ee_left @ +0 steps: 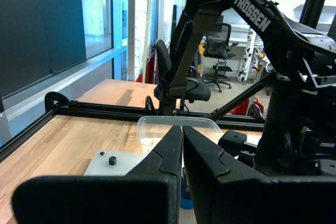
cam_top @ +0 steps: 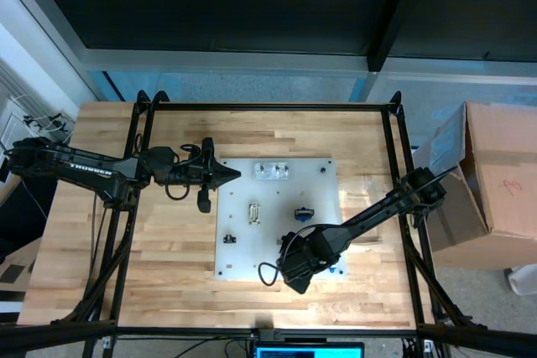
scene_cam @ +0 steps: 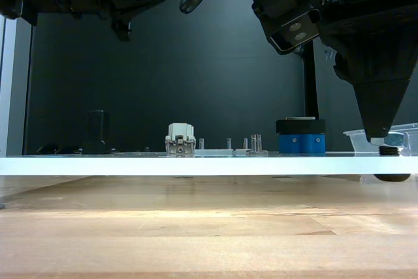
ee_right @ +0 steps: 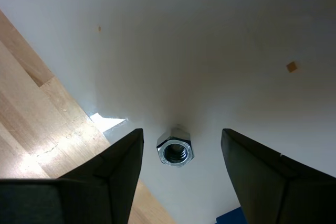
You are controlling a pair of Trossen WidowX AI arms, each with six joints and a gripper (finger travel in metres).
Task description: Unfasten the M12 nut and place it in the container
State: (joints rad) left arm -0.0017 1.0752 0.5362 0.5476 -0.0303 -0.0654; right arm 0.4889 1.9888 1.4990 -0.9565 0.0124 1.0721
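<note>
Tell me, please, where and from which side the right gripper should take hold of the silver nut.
Grip the nut by two opposite flats of its hexagon, coming straight down from above. It sits upright on its stud, hole facing up, and the right gripper hangs over it, open, a finger on each side. The left gripper is shut, over the far left edge of the board.

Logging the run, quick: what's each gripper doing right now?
Left gripper: shut, empty, above the board's far left edge.
Right gripper: open, straddling the nut near the board's near right edge; nut not gripped.
</note>
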